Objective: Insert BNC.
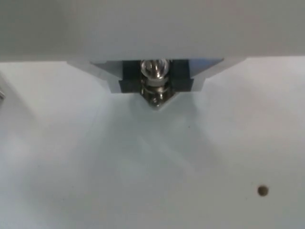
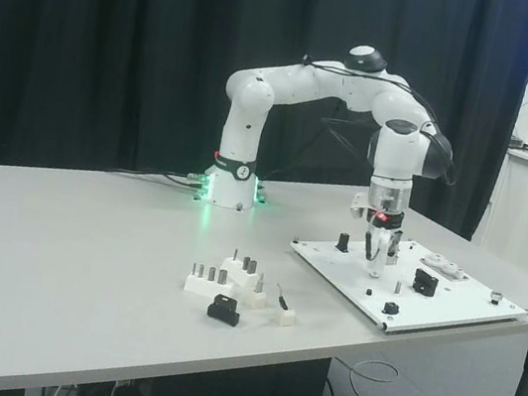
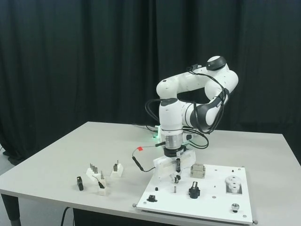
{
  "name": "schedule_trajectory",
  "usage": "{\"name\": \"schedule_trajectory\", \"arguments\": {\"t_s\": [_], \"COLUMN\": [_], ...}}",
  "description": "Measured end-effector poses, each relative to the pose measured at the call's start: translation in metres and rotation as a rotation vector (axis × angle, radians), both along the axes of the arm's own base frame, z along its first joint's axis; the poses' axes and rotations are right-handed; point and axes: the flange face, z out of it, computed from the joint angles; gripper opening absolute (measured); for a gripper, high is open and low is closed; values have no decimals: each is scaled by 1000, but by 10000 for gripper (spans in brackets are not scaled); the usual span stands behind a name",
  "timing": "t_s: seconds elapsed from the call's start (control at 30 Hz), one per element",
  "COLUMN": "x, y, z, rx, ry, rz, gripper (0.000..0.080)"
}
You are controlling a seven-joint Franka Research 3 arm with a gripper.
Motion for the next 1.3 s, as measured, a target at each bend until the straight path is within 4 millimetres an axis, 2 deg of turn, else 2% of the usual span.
{"name": "schedule_trajectory", "arguments": {"t_s": [0.77,1.3], "x": [-2,-4], "y": [-2,2], "z": [0,0], "rx": [19,-11], "ry": [-1,-19], "rz": [-108,-103], "gripper": [120,120]}}
